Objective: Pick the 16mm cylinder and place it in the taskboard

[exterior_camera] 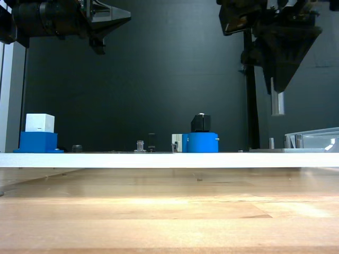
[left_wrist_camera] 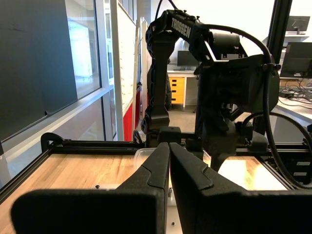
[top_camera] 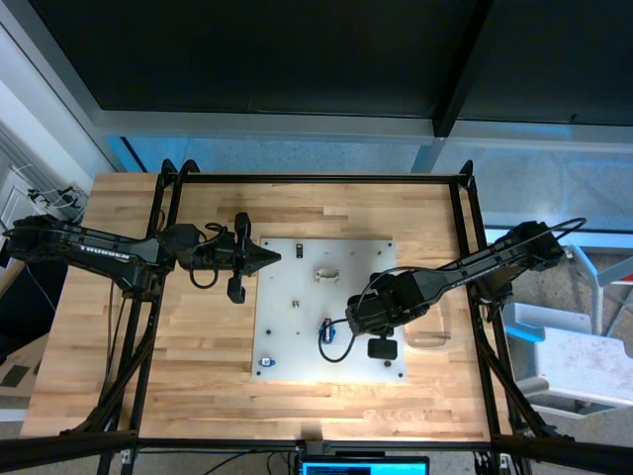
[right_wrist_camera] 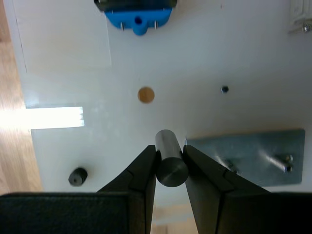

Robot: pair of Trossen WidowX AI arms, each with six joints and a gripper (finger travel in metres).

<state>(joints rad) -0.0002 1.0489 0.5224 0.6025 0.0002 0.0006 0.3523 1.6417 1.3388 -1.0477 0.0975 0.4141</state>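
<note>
The word "TROSSEN" reads in white on the left arm point(top_camera: 99, 249) and again on the right arm point(left_wrist_camera: 187, 30); no other writing can be read.

Two arms reach over one white taskboard point(top_camera: 297, 346) lying on the wooden counter point(top_camera: 178, 346). The right hand point(right_wrist_camera: 169, 151) is clenched on the 16mm cylinder point(right_wrist_camera: 170, 163), a single dull grey metal bar held upright between its two fingers. In the low view the cylinder point(exterior_camera: 277, 103) hangs from the right hand point(exterior_camera: 277, 90) clear above the board, not touching it. It is over the board's near half, right of the middle.

Below it the right wrist view shows one round hole point(right_wrist_camera: 146, 94) with wood colour in it, one grey metal plate point(right_wrist_camera: 248, 156) carrying pins just beside the cylinder, one blue fitting point(right_wrist_camera: 138, 19), one small dark hole point(right_wrist_camera: 224, 89) and one dark corner screw point(right_wrist_camera: 77, 176).

The left hand point(top_camera: 265, 257) hovers level over the board's left edge, its fingers point(left_wrist_camera: 156, 168) pressed together on nothing.

One clear plastic tray point(top_camera: 435, 332) sits on the counter against the board's right edge. One beige connector point(top_camera: 324, 272) stands near the board's far edge.
</note>
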